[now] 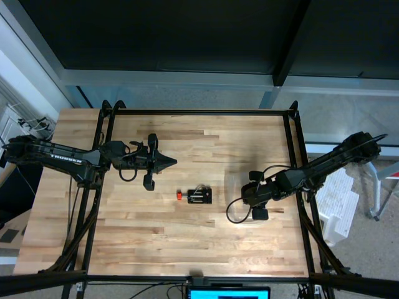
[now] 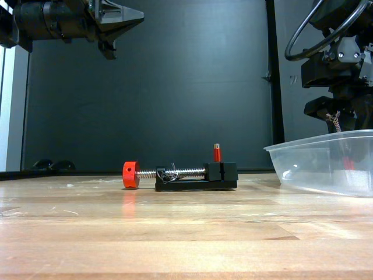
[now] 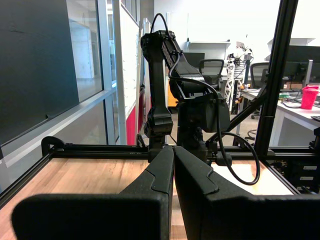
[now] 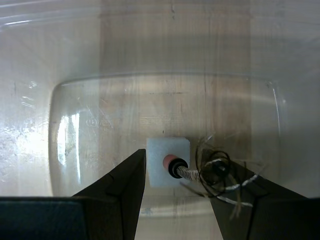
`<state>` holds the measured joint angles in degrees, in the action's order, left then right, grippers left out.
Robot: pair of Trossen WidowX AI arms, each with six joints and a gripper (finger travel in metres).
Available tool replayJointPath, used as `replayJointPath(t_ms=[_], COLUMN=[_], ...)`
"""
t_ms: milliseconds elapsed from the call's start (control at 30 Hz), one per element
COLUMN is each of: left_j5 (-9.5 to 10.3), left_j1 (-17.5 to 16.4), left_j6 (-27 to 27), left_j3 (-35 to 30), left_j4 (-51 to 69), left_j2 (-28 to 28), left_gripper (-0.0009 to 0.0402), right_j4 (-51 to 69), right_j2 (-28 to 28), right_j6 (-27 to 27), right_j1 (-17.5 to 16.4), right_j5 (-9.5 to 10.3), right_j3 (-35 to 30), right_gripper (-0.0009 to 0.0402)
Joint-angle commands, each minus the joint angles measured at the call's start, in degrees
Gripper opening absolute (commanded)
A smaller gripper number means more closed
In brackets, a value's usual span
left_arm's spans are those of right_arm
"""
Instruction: Pick the RCA connector and install on taskboard
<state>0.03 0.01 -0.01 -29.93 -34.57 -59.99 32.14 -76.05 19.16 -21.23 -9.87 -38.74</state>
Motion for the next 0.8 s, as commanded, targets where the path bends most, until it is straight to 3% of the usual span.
replayJointPath(t_ms=[33,267,800], left_j5=[0.00,0.00,0.00], left_j1=[0.0,0.0,0.0], left_j6=[0.0,0.0,0.0], left_j3=[0.0,0.0,0.0], left_j4=[0.0,0.0,0.0], left_j2=[0.0,0.0,0.0], left_gripper=[0.0000,0.0000,0.0000], right_j4=[0.0,0.2,0.2], right_j2=[-0.3,-0.2,-0.2], right_j6=[0.1,0.1,0.0], right_j1=[0.0,0.1,0.3], right_j5=[-0.04,-0.07,-0.04], right_j3=[0.0,0.0,0.0], right_gripper=[0.0153,0.0148,0.0079])
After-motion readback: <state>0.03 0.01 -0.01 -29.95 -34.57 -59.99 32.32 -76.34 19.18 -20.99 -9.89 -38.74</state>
